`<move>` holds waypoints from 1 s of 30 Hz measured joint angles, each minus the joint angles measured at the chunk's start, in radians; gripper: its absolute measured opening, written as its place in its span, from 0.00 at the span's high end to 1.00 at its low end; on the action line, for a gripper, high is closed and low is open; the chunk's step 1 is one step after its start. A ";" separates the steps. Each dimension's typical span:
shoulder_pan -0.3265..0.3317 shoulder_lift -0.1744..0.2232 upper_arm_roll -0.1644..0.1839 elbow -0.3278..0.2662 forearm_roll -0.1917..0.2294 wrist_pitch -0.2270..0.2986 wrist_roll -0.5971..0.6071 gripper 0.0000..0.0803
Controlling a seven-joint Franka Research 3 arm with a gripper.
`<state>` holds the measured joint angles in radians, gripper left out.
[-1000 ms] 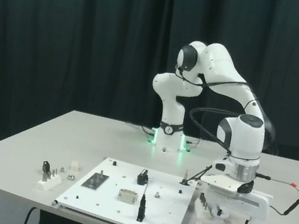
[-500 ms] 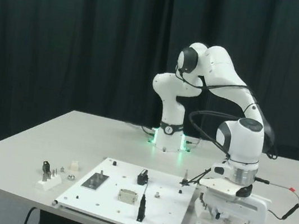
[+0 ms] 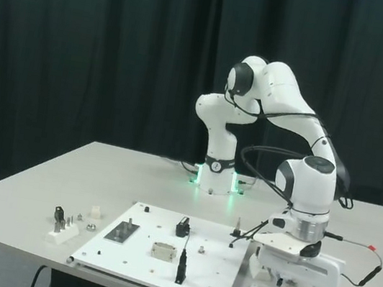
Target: Pick waterproof.
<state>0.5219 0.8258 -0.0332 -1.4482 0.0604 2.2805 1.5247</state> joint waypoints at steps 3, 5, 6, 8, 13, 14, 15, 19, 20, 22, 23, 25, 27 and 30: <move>0.000 0.004 -0.001 0.000 0.002 0.006 0.000 0.14; 0.000 0.007 -0.002 0.000 0.005 0.008 0.000 0.14; 0.000 0.008 -0.002 0.000 0.007 0.008 0.000 0.14; 0.000 0.010 -0.004 0.000 0.008 0.008 -0.001 0.14; 0.000 0.012 -0.005 0.002 0.008 0.009 -0.009 0.61; 0.000 0.012 -0.006 0.002 0.008 0.009 -0.010 0.61; 0.000 0.012 -0.006 0.002 0.008 0.009 -0.012 0.61; 0.000 0.012 -0.007 0.003 0.008 0.009 -0.015 0.61; 0.000 0.012 -0.007 0.004 0.008 0.009 -0.015 0.61; 0.000 0.012 -0.008 0.007 0.013 0.007 -0.015 0.61; 0.000 0.012 -0.008 0.010 0.019 0.005 -0.015 0.61; 0.000 0.012 -0.010 0.017 0.033 -0.001 -0.015 0.61; 0.000 0.011 -0.013 0.027 0.051 -0.013 -0.015 0.61; 0.000 0.011 -0.019 0.046 0.068 -0.039 -0.015 0.61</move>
<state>0.5218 0.8370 -0.0518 -1.4018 0.1280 2.2410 1.5094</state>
